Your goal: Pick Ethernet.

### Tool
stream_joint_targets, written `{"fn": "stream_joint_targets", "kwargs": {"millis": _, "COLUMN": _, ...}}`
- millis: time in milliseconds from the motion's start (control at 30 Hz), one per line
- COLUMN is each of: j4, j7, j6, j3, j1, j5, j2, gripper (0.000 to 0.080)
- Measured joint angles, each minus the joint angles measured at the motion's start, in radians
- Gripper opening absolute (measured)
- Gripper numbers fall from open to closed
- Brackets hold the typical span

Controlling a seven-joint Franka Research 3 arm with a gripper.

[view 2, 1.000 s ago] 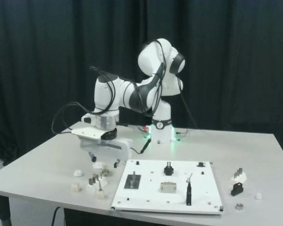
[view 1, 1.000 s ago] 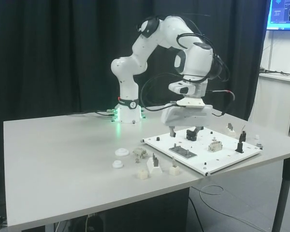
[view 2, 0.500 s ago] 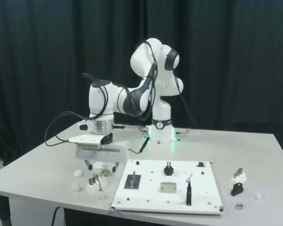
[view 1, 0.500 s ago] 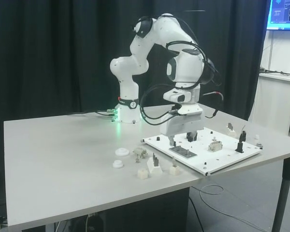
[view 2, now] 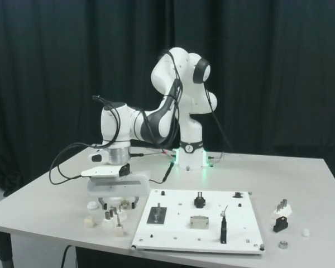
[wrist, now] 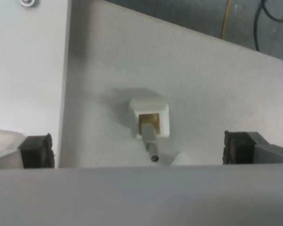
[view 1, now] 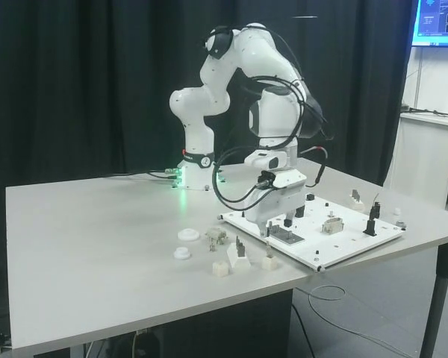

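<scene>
Arm swings from over the white board (view 1: 336, 240) toward frame left in first room view, lowering. Gripper (view 1: 277, 227) now hangs at the board's left edge, above the small loose parts. In second room view gripper (view 2: 118, 202) sits lower, over those parts. Wrist view now centers the Ethernet plug (wrist: 149, 121) between the open fingers (wrist: 36, 150).

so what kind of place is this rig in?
Looks like a robotics lab or test cell: a white arm bolted to a grey table, black curtains all round, and a white board of small connector parts for assembly trials.
</scene>
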State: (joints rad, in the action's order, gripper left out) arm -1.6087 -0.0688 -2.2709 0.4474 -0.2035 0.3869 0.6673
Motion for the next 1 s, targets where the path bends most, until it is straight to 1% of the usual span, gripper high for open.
{"fn": "stream_joint_targets", "kwargs": {"millis": 167, "j4": -0.02, "j7": 0.084, "j6": -0.018, "j3": 0.0, "j1": 0.012, "j5": 0.056, "j2": 0.0, "gripper": 0.08}}
{"fn": "stream_joint_targets", "kwargs": {"millis": 333, "j4": -0.038, "j7": 0.172, "j6": -0.025, "j3": 0.0, "j1": 0.021, "j5": 0.122, "j2": 0.0, "gripper": 0.08}}
{"fn": "stream_joint_targets", "kwargs": {"millis": 467, "j4": -0.05, "j7": 0.236, "j6": -0.032, "j3": 0.0, "j1": 0.025, "j5": 0.167, "j2": 0.001, "gripper": 0.08}}
{"fn": "stream_joint_targets", "kwargs": {"millis": 600, "j4": -0.065, "j7": 0.29, "j6": -0.043, "j3": 0.001, "j1": 0.026, "j5": 0.199, "j2": 0.001, "gripper": 0.08}}
{"fn": "stream_joint_targets", "kwargs": {"millis": 1000, "j4": -0.103, "j7": 0.407, "j6": -0.078, "j3": 0.0, "j1": 0.026, "j5": 0.268, "j2": 0.008, "gripper": 0.08}}
